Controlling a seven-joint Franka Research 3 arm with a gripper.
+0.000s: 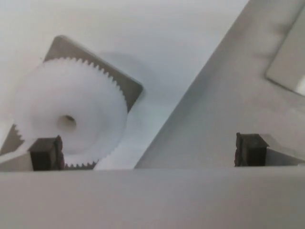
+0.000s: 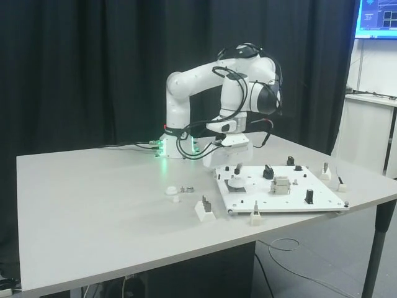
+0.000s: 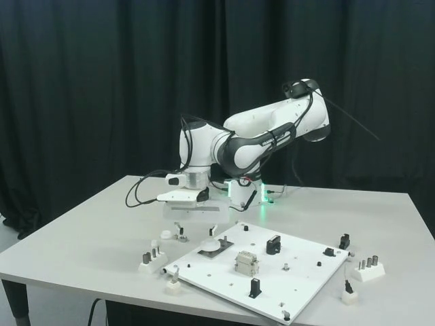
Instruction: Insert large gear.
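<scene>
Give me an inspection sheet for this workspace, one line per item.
Surface: grey table carrying a white board.
Job's things: large gear lies on a grey plate on the board.
Clutter: small fixtures off the board, black parts on it.
Grippers: gripper open above the gear, holding nothing.
Cables: black cables run along the arm.
Surroundings: black curtain; screen.

The large gear (image 1: 71, 119) looks like smooth white plastic with a faint sheen; its mounting plate (image 1: 121, 81) looks like matt metal. The surface (image 2: 93, 198) is matt grey; the curtain (image 3: 102, 81) is black cloth.
</scene>
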